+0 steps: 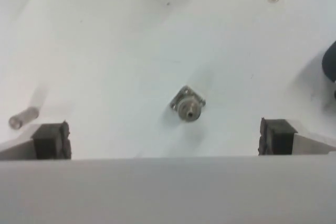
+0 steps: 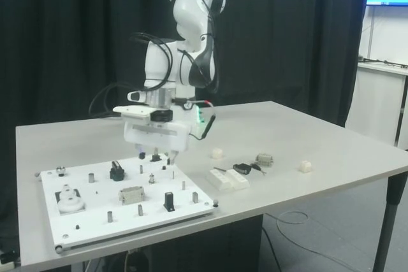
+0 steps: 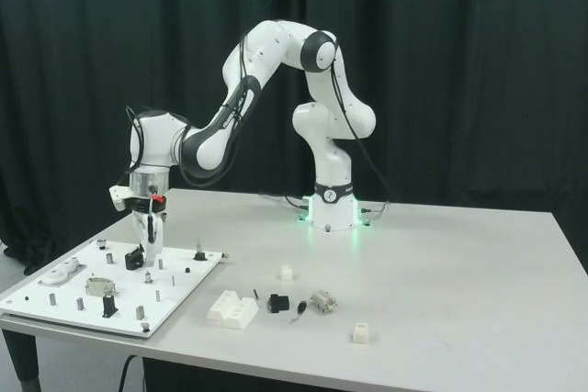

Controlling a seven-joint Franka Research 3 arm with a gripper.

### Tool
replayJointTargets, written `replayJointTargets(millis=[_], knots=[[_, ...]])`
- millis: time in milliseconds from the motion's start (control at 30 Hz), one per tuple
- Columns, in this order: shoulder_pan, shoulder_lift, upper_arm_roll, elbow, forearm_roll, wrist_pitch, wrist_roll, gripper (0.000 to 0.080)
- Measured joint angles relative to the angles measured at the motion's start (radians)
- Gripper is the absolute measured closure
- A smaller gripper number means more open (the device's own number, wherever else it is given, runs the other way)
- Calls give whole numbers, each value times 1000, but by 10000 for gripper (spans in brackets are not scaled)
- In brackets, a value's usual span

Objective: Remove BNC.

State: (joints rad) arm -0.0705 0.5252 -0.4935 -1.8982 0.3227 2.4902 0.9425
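Observation:
A small metal BNC connector [image 1: 188, 106] on a square flange stands upright on the white board [image 1: 105, 51]. My gripper [image 1: 164, 138] hovers above it, open, with black pads [image 1: 51, 140] far apart and nothing between them. In the first room view the gripper [image 2: 157, 155] hangs just over the board's [image 2: 127, 221] far half, above the connector [image 2: 152, 177]. The second room view shows the gripper [image 3: 149, 236] pointing straight down over the board [image 3: 175, 305].
A short metal peg [image 1: 23, 116] and a black part [image 1: 329, 61] stand near the connector. The board carries several other pegs and black and white fittings [image 2: 116, 171]. Beside it on the grey table lie white blocks [image 2: 228, 179], a black connector [image 2: 242, 169] and a small white cube [image 2: 305, 166].

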Motion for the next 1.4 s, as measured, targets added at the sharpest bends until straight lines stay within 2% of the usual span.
replayJointTargets(millis=[400,800,1400], knots=[[-5,51,0,21,43,31,0,3],[-8,94,1,46,56,33,-6,3],[-19,109,2,49,81,21,-45,3]])
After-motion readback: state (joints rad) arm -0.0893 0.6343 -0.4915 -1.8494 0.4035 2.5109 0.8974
